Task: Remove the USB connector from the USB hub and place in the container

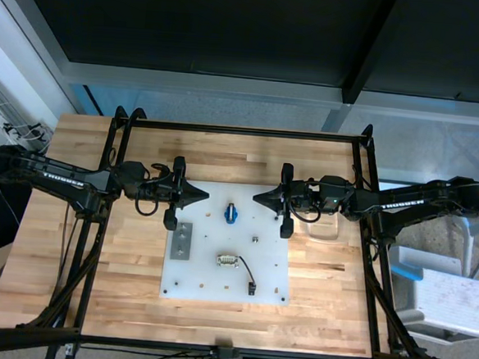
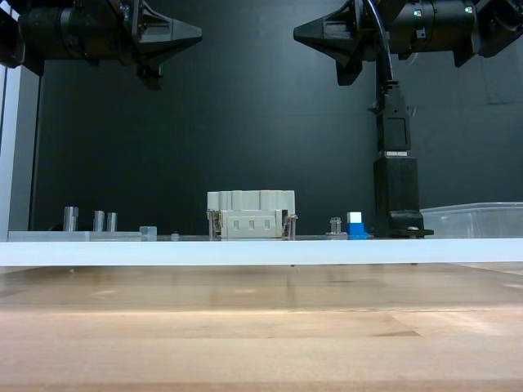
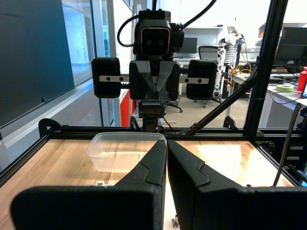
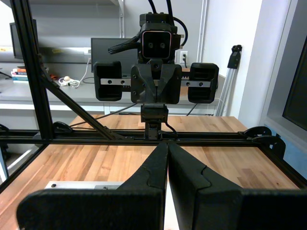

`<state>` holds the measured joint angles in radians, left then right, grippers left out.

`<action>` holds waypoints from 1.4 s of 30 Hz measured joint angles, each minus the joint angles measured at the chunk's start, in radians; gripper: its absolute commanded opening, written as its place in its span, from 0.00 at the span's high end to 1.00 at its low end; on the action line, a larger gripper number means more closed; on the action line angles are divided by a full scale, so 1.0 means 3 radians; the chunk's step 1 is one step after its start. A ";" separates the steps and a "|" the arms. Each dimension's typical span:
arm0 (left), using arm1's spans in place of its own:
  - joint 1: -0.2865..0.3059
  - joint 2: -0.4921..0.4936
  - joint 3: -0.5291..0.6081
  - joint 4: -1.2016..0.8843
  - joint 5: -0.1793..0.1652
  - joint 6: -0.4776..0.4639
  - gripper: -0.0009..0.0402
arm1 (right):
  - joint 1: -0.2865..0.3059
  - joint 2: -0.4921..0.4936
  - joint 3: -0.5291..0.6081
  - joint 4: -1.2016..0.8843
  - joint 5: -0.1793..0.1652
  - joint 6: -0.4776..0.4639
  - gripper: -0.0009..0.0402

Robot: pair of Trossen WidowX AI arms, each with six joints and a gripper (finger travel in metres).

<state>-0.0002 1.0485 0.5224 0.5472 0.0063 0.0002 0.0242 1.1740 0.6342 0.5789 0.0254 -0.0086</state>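
The USB connector [image 1: 248, 273] is a short black cable that ends in a plug standing upright [image 2: 392, 122] in the small black USB hub [image 1: 251, 289] [image 2: 396, 196], near the white board's front edge. The clear container [image 1: 327, 224] [image 2: 474, 219] [image 3: 124, 151] sits on the table to the right of the board, under the right arm. My left gripper [image 1: 201, 195] [image 2: 196, 34] [image 3: 166, 143] hovers shut and empty above the board's back left. My right gripper [image 1: 259, 199] [image 2: 298, 34] [image 4: 168, 143] faces it, also shut and empty, high above the board.
On the white board [image 1: 191, 287] are a grey metal plate [image 1: 183, 242] with pegs, a blue clip [image 1: 230, 213] and a silver-beige socket [image 1: 230, 262] [image 2: 250, 214]. A black frame [image 1: 243, 131] rings the table.
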 measured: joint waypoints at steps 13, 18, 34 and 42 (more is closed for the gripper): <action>0.0000 0.0001 0.0000 0.0000 0.0000 0.0000 0.98 | 0.0009 -0.0001 0.0221 -0.0334 -0.0004 0.0173 0.98; 0.0000 0.0001 0.0001 0.0000 0.0000 0.0000 0.98 | 0.0017 -0.0001 0.0581 -0.1279 -0.0004 0.0117 0.98; 0.0000 0.0001 0.0000 0.0000 0.0000 -0.0001 0.98 | 0.0141 0.0019 0.1581 -0.3738 0.0027 0.0212 0.98; 0.0000 0.0001 0.0001 0.0000 0.0000 0.0000 0.98 | 0.0537 0.0142 0.1690 -0.4150 0.0264 0.0432 0.94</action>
<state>-0.0002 1.0489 0.5228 0.5472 0.0063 0.0002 0.1852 1.2167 1.1412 -0.6662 0.1047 0.1211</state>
